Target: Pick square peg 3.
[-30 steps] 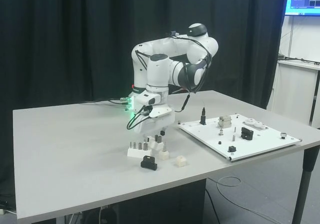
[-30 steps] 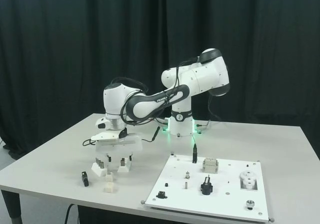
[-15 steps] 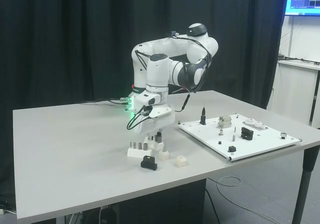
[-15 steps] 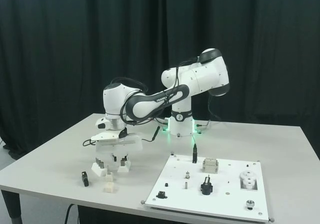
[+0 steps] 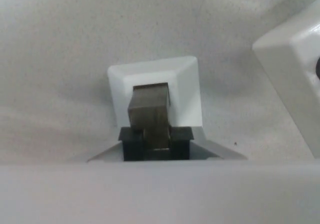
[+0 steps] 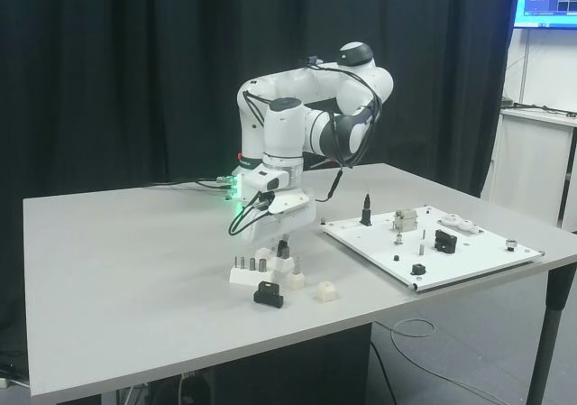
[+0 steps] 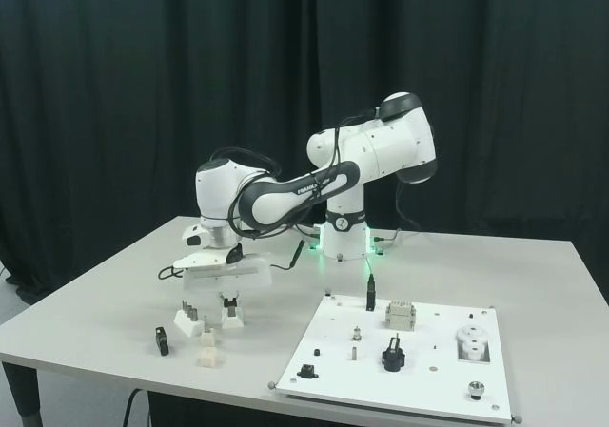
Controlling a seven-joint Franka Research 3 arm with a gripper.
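My gripper (image 5: 156,145) is shut on the grey square peg (image 5: 150,112), its black fingers (image 5: 131,135) pressing the peg's two sides. The peg stands upright over its small white holder (image 5: 187,92); I cannot tell whether its lower end is free of the socket. In the first room view the gripper (image 6: 284,246) hangs over the white holder (image 6: 291,280) near the table's front. From the second room view the gripper (image 7: 229,301) is right above that holder (image 7: 233,319).
A white rack (image 6: 242,273) with several upright pegs stands beside the holder. In front lie a black part (image 6: 269,293) and a small white block (image 6: 325,289). A white assembly board (image 6: 433,244) with fixtures lies to the right. Another white block (image 5: 295,69) is close by.
The fingers, apart on either side of the peg a second ago, have come together onto it. The hand has risen slightly.
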